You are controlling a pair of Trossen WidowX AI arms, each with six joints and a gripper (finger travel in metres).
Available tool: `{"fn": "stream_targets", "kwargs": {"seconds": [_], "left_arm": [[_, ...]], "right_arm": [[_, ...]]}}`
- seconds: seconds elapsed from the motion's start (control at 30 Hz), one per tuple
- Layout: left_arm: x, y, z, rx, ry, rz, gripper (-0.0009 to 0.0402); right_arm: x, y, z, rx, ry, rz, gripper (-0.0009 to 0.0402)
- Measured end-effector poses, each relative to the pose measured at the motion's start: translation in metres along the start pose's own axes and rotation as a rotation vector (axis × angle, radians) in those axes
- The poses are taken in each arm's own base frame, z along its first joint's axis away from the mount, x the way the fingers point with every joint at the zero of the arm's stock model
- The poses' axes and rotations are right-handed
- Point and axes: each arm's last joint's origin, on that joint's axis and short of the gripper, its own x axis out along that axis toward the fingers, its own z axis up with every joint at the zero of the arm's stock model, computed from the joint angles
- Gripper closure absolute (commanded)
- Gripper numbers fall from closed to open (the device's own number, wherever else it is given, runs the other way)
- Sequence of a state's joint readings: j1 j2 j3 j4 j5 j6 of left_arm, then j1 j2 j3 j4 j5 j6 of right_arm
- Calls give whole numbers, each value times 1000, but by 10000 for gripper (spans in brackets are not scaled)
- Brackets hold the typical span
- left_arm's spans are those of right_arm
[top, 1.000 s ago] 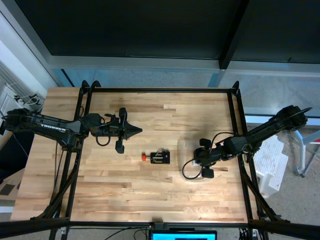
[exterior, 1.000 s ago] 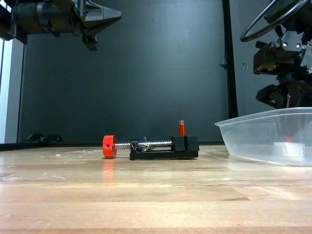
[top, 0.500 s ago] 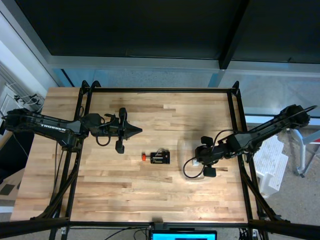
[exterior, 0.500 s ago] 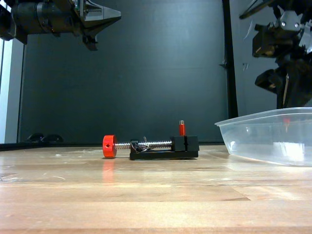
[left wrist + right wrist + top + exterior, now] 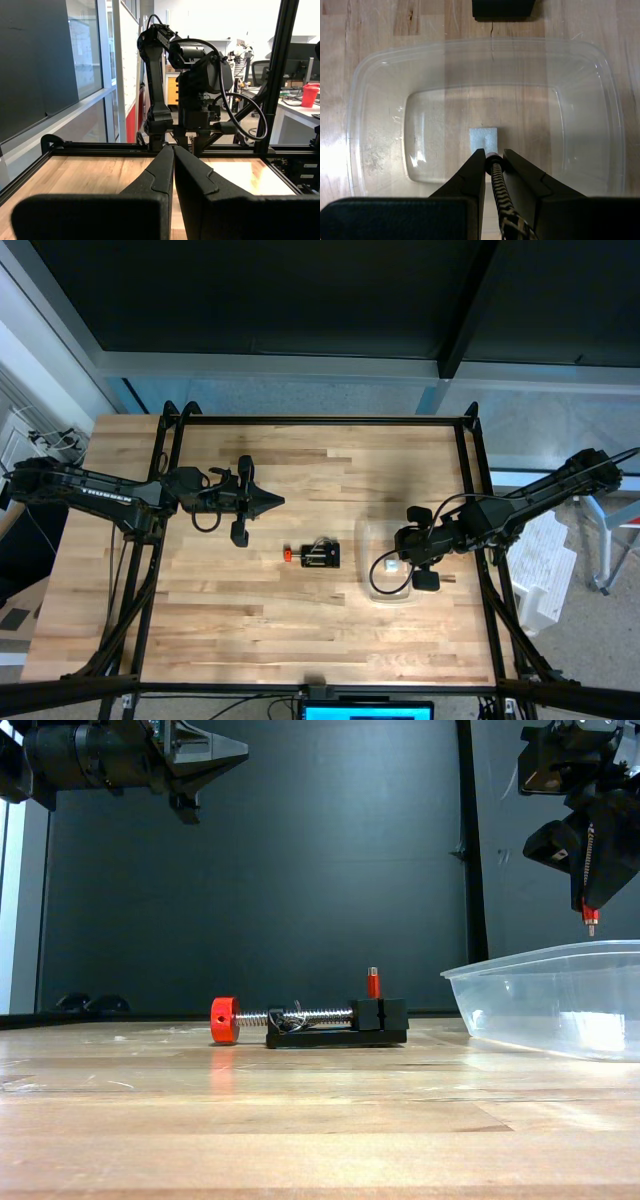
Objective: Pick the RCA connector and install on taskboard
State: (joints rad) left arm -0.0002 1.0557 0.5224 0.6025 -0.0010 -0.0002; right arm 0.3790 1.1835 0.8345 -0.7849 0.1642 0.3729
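Note:
The RCA connector, a thin plug on a braided lead, is pinched in my right gripper, which is shut on it. In the low view its red and silvery tip hangs below the right gripper, just above the tray's rim. The taskboard is a black block with a red knob, lying mid-table left of the tray; its edge shows beyond the tray. My left gripper hovers high over the left of the table, shut and empty.
A clear plastic tray sits right of the taskboard, under the right gripper. Inside it lies a small white square piece. A black frame borders the wooden table.
The right gripper has lifted up out of the tray with the connector in it, now above the rim. The left arm has not moved.

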Motion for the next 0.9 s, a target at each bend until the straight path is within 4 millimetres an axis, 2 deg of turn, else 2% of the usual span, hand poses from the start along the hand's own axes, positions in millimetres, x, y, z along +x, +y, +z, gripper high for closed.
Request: {"fn": "stream_targets", "kwargs": {"seconds": [0.27, 0.47, 0.9], "left_arm": [[0, 0, 0, 0, 0, 0, 393], [0, 0, 0, 0, 0, 0, 393], [0, 0, 0, 0, 0, 0, 393]], "right_arm": [[-3, 0, 10, 21, -14, -29, 392], [3, 0, 33, 22, -4, -49, 392], [31, -4, 92, 39, 2, -88, 392]]}}
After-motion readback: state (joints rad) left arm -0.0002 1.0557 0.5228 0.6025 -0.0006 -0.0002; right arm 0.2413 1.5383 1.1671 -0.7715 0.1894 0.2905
